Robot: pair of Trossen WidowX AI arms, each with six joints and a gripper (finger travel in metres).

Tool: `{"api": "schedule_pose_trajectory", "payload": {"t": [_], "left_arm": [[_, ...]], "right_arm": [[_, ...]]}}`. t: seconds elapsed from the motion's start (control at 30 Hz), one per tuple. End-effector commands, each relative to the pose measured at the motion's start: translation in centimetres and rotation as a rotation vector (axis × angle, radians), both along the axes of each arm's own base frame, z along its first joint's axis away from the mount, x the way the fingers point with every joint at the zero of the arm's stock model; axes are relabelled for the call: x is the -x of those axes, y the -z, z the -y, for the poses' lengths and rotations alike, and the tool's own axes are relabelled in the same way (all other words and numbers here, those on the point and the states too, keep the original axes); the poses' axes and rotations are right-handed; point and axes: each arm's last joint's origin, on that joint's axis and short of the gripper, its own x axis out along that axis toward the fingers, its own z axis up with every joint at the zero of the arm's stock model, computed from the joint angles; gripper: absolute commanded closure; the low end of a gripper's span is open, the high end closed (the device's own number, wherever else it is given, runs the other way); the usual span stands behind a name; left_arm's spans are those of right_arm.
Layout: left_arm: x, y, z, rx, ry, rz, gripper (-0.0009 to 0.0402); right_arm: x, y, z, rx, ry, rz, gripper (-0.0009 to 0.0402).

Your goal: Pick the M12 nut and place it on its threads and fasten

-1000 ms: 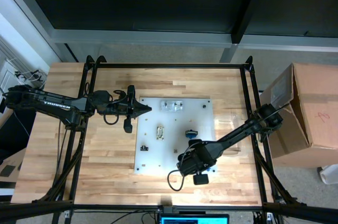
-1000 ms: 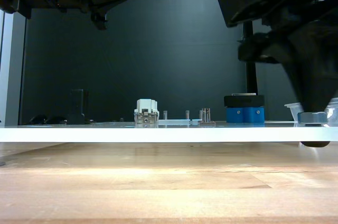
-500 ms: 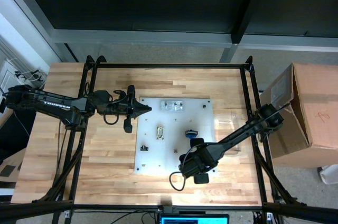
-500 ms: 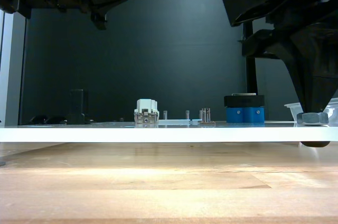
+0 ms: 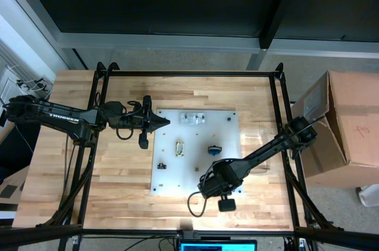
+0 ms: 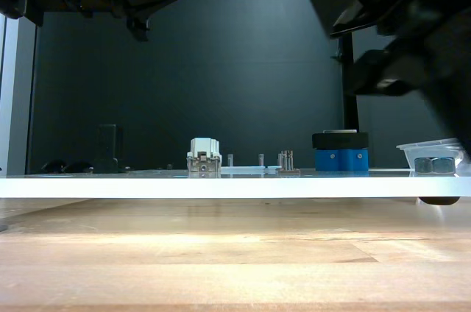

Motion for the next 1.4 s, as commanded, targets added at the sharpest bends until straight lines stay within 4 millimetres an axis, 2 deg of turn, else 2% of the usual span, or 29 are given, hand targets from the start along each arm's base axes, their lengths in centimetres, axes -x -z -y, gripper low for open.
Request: {"api": "schedule_pose_trajectory", "payload": {"t": [0.03, 0.3, 0.43, 0.67, 0.93, 1.23, 1.4], "left_arm": [[0.0, 0.0, 0.0, 0.0, 0.0, 0.001, 0.0393], [0.0, 0.0, 0.0, 0.0, 0.0, 0.001, 0.0393], [0.0, 0.0, 0.0, 0.0, 0.0, 0.0, 0.0393], [0.0, 0.0, 0.0, 0.0, 0.0, 0.001, 0.0393], [0.0, 0.0, 0.0, 0.0, 0.0, 0.0, 0.0393], [0.0, 0.0, 0.0, 0.0, 0.0, 0.0, 0.0393], [0.0, 0.0, 0.0, 0.0, 0.0, 0.001, 0.0393]], "right_arm": [[0.2, -0.1, 0.0, 0.013, -0.005, -0.011, 0.0393], [0.2, -0.2, 0.7, 0.195, 0.064, 0.064, 0.0393], [0.0, -0.2, 0.8, 0.23, 0.072, 0.094, 0.0393], [-0.3, 0.0, 0.5, 0.21, 0.074, 0.118, 0.0393], [0.2, 0.2, 0.0, 0.038, 0.036, 0.006, 0.0393], [0.4, 0.1, 0.3, 0.082, 0.042, 0.006, 0.0393], [0.7, -1.2, 0.5, 0.082, 0.029, 0.045, 0.0393]]}}
